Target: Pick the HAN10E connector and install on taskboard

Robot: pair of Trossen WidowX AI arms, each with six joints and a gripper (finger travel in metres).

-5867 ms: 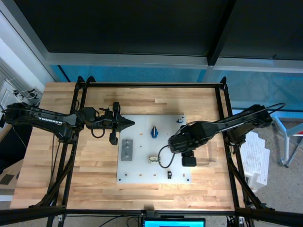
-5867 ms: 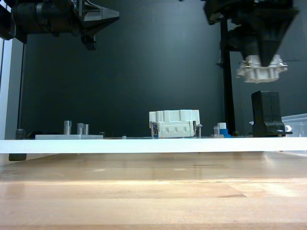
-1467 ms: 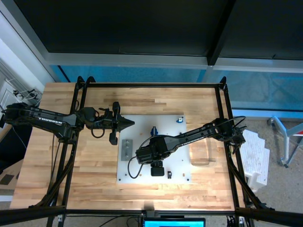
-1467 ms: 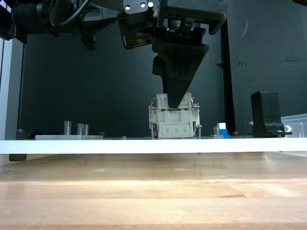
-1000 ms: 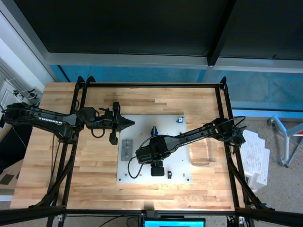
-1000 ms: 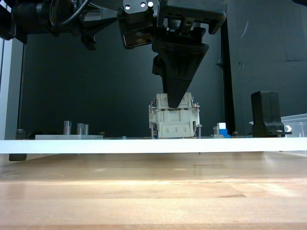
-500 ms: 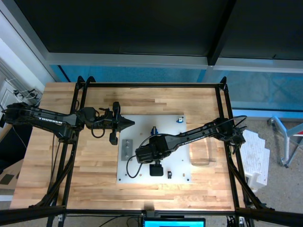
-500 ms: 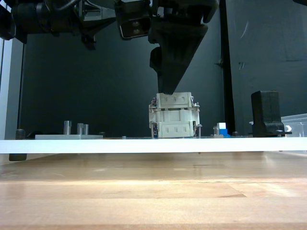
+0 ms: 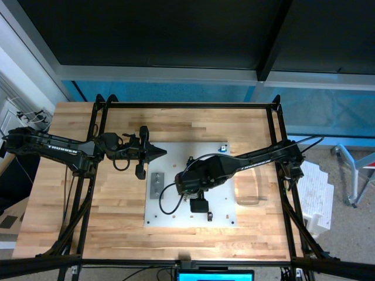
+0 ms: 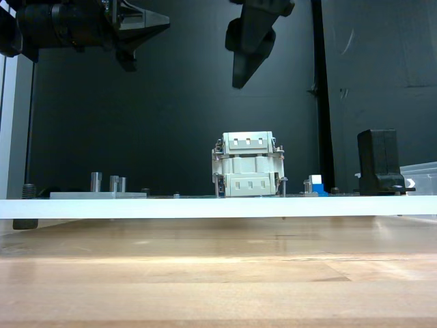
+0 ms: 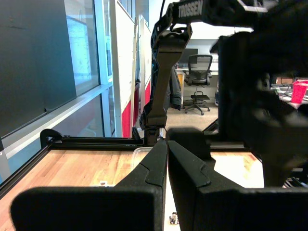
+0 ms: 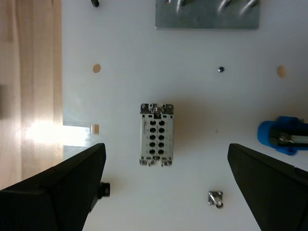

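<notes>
The pale HAN10E connector (image 10: 248,145) sits upright on a matching beige base (image 10: 248,183) on the white taskboard (image 10: 205,207). In the right wrist view the connector (image 12: 156,134) lies straight below, its contact rows facing up, on the taskboard (image 12: 125,48). My right gripper (image 10: 239,78) hangs well above it, open, with nothing between its fingers (image 12: 57,187). In the high view the right gripper (image 9: 196,188) covers that spot on the taskboard (image 9: 170,213). My left gripper (image 9: 161,153) is parked off the board's far left corner, its fingers (image 11: 159,163) pressed together.
A grey metal block (image 9: 157,185) with pegs lies on the board's left side. A blue upright part (image 12: 281,137) and a black block (image 10: 377,164) stand to the right. A clear tray (image 9: 249,190) sits off the board's right edge.
My right gripper has let go of the connector, opened and risen well clear of it. The connector stays seated on its base. The left arm has not moved.
</notes>
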